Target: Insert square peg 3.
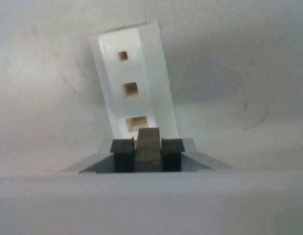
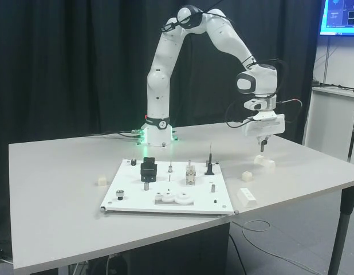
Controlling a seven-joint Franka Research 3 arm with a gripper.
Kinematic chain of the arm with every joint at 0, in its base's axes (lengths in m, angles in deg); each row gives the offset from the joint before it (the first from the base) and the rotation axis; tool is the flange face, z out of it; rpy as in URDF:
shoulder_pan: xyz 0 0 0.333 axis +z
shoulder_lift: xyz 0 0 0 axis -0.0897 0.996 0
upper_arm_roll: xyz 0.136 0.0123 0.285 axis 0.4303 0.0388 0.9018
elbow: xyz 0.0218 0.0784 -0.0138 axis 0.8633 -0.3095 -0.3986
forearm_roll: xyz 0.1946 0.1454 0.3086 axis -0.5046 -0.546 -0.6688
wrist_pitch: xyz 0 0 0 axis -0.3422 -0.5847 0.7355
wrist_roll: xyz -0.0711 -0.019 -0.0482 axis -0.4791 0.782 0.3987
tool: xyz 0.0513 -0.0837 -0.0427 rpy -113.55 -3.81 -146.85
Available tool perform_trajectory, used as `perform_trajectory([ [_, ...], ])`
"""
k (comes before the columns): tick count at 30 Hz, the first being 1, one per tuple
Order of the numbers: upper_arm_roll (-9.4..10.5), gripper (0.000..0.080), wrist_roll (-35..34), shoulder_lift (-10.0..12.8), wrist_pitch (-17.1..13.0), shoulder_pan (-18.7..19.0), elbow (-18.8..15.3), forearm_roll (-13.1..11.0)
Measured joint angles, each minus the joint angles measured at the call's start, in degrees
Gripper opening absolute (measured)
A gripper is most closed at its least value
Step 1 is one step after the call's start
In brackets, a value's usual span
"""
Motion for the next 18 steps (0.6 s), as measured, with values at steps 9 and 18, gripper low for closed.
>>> perform_trajectory([
  [9, -0.12, 0.0113, -0.52, -0.22, 0.31, 0.0, 0.0, 0.0],
  [18, -0.29, 0.0113, -1.06, -0.64, 0.38, 0.0, 0.0, 0.0],
])
